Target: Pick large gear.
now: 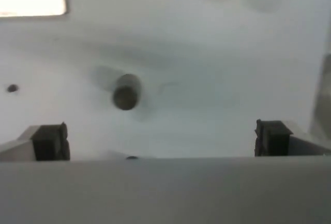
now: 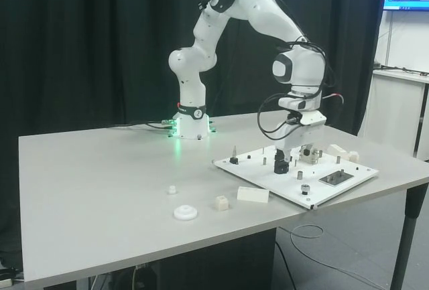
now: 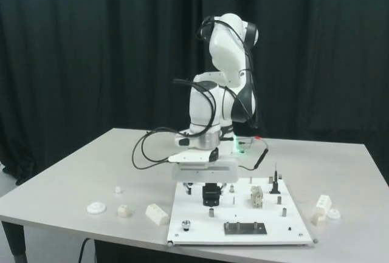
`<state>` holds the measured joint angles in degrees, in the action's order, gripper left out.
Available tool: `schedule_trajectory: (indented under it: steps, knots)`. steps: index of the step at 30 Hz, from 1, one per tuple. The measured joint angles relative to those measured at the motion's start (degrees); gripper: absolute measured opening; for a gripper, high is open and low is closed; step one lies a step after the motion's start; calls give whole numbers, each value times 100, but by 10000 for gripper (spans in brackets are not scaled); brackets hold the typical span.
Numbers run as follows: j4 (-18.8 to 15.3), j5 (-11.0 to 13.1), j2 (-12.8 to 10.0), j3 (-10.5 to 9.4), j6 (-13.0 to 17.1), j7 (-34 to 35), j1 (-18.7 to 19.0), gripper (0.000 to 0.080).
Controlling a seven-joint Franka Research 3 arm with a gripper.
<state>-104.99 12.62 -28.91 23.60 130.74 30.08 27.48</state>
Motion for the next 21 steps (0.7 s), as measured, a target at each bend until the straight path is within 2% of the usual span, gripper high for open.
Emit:
schedule_trajectory:
  steps: [9,16,21]
  knots:
    - [159,-301,0,92,5,-19,-237,800]
    - [280,-526,5,93,-11,-200,-590,800]
    - [341,-604,16,93,-37,-541,-900,800]
